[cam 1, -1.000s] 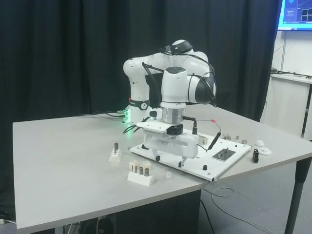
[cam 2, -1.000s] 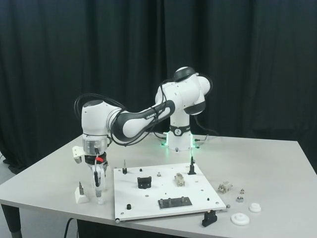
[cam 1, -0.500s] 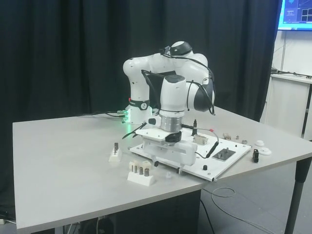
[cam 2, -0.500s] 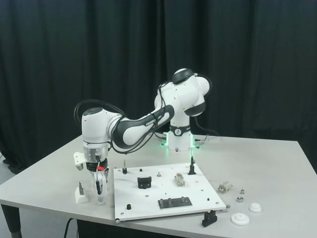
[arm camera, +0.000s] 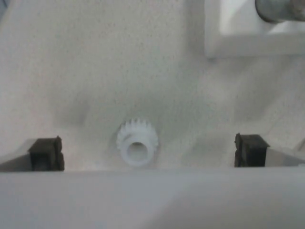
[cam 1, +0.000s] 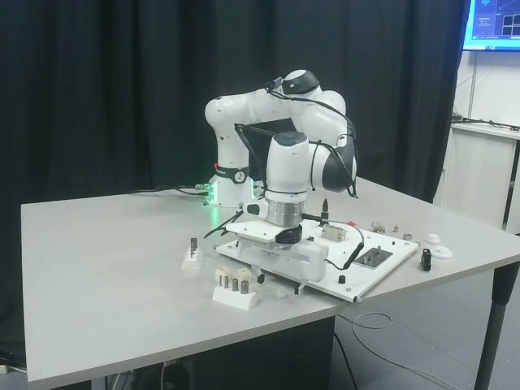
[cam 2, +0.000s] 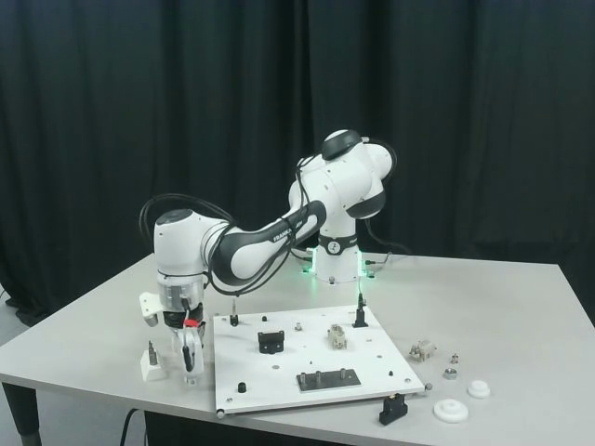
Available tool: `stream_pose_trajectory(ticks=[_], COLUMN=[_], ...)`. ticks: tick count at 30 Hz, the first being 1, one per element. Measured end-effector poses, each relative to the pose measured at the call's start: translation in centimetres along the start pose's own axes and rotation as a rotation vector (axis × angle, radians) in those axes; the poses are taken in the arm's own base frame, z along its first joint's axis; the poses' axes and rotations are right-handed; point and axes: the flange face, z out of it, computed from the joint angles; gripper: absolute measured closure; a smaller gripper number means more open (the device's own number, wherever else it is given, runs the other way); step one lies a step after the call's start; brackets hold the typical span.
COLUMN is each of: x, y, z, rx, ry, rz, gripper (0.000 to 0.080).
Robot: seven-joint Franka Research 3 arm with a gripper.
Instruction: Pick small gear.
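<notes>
- The table (cam 1: 106,252) was grey, with the white arm (cam 2: 279,223) bolted at its far side and bent down toward the front edge, left of the board as the second room view showed it.
- A small white block (cam 1: 191,258) holding one upright pin stood left of the board (cam 1: 366,272), well apart from it, in the first room view.
- A second white block (cam 1: 236,294) with several grey pins sat nearer the board's front-left corner; in the wrist view its corner and one grey pin showed just past the gear.
- The gripper (arm camera: 147,151) hung low over the table beside the board's left edge, its fingers (arm camera: 46,153) spread wide, one black pad on either side of the gear and neither touching it.
- The gear (arm camera: 137,141), small, white and toothed with a hole through its hub, lay flat on the table between the two pads, nearer one pad than the other; in the first room view it lay by the board's front-left edge, at the gripper's foot (cam 1: 280,289).
- The board was white and flat, carrying small black and grey fixtures, among them a grey plate (cam 2: 326,379) near its front edge.
- A black part (cam 2: 394,409) stood just off the board's front-right corner.
- Two white discs (cam 2: 453,409) lay right of the board, near the table's edge, with small grey fittings (cam 2: 422,350) behind them.
</notes>
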Motion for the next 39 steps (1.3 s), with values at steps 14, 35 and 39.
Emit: stream_pose_trajectory(ticks=[14,35,39], x=[-0.14,-0.67,-0.73], y=[0.01,-0.12,-0.36], z=[0.53,0.61,0.06], rx=[-0.003,-0.008,0.000], ry=[0.014,0.008,0.010], rz=[-0.026,-0.036,-0.038], gripper=[0.0003,0.0663,0.0663])
